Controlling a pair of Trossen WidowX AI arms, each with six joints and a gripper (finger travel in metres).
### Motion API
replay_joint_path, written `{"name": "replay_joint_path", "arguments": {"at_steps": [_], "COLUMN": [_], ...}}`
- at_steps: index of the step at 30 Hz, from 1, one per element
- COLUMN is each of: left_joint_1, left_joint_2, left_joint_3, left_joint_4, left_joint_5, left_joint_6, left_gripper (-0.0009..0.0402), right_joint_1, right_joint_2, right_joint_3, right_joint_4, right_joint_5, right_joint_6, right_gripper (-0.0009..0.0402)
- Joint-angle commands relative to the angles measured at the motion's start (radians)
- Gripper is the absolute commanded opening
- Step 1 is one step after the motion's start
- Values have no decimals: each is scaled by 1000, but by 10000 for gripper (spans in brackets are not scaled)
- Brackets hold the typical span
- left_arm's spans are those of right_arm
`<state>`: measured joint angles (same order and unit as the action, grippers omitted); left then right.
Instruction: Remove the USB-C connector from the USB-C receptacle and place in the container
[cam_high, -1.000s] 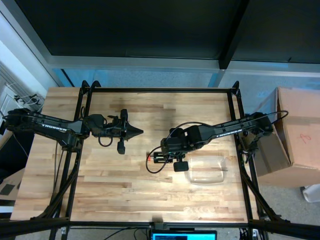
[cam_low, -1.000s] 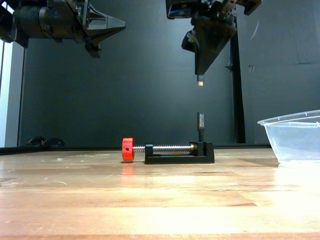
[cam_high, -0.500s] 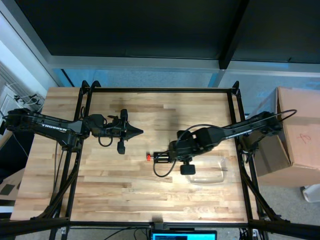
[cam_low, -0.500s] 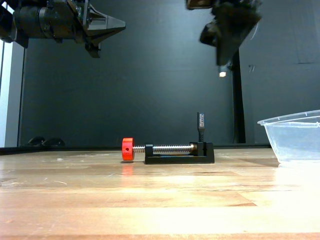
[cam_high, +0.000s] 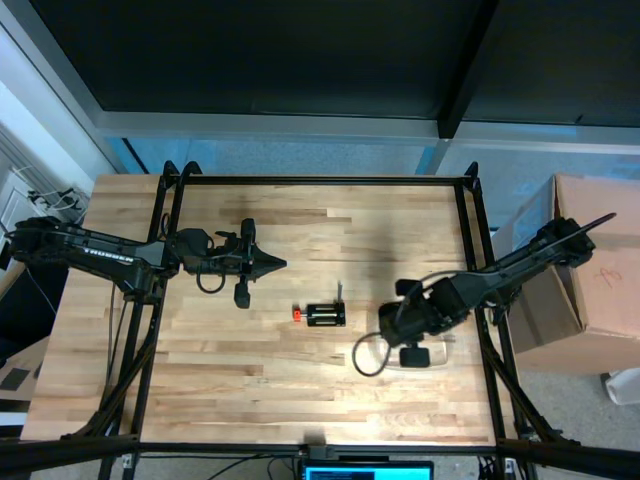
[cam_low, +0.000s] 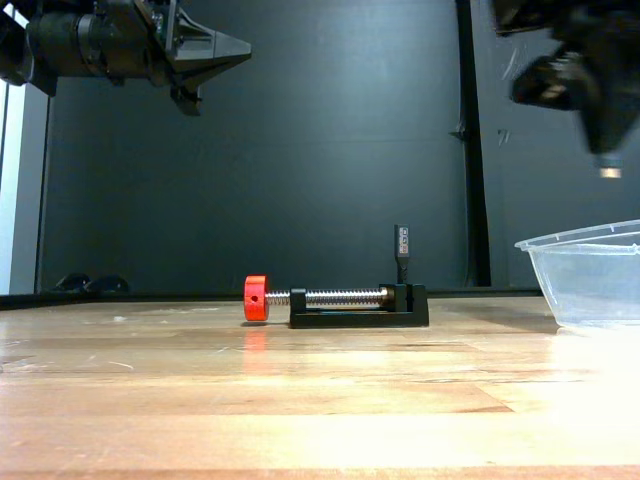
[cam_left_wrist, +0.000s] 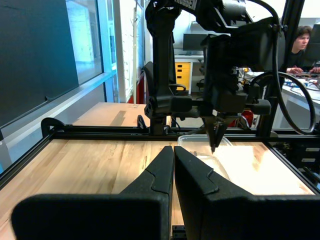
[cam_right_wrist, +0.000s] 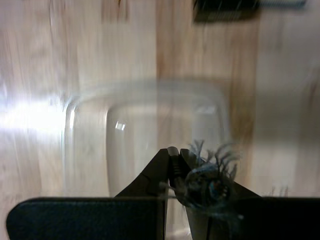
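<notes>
The right gripper (cam_low: 606, 155) hangs with its fingers pointing straight down, clamped on the USB-C connector (cam_low: 608, 172). The connector shows as a small pale tip poking out below the fingertips. From the right wrist camera it is a thin dark sliver pinched between the two fingers (cam_right_wrist: 161, 165), and a tuft of fine frayed strands sits just beside it. The connector is held in the air, clear of its seat and well above the rim of the container (cam_low: 585, 245), with open space between the two.

The container is a clear plastic tub with rounded corners. It sits on the wooden table (cam_high: 230, 350) near the right-hand black frame rail (cam_high: 478, 250).

To the left, well apart from the tub, a small black clamp (cam_low: 358, 305) with a red knob (cam_low: 256, 298) lies flat on the table. The USB-C receptacle (cam_low: 402, 245) stands upright in the clamp's right end with nothing plugged into it. Bare tabletop surrounds the clamp on all sides.

The left gripper (cam_high: 275, 264) hovers high over the left half of the table, pointing inward. Its fingers are pressed together on nothing, and it is well away from the clamp. A cardboard box (cam_high: 590, 270) stands beyond the table's right edge.
</notes>
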<state>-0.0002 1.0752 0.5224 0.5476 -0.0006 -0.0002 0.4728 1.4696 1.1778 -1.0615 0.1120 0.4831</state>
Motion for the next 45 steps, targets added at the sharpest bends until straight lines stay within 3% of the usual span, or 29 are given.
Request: {"name": "replay_joint_path", "arguments": {"at_steps": [1, 8, 15, 19, 31, 38, 40, 45], "left_joint_1": [0, 0, 0, 0, 0, 0, 0, 0], "left_joint_2": [0, 0, 0, 0, 0, 0, 0, 0], "left_joint_3": [0, 0, 0, 0, 0, 0, 0, 0], "left_joint_4": [0, 0, 0, 1, 0, 0, 0, 0], "left_joint_5": [0, 0, 0, 0, 0, 0, 0, 0], "left_joint_6": [0, 0, 0, 0, 0, 0, 0, 0], "left_gripper": [0, 0, 0, 0, 0, 0, 0, 0], "right_joint_1": [37, 106, 160, 163, 163, 118, 79, -27], "right_joint_2": [-41, -103, -114, -114, -119, -170, -200, -259], "right_joint_3": [-53, -153, -248, -288, -291, -260, -245, -191], "right_joint_4": [2, 2, 12, 52, 59, 58, 59, 66], "right_joint_5": [1, -1, -26, -52, -51, -50, -29, 91], "right_joint_6": [74, 184, 254, 277, 275, 253, 225, 122], "right_gripper": [0, 6, 40, 69, 184, 187, 176, 134]}}
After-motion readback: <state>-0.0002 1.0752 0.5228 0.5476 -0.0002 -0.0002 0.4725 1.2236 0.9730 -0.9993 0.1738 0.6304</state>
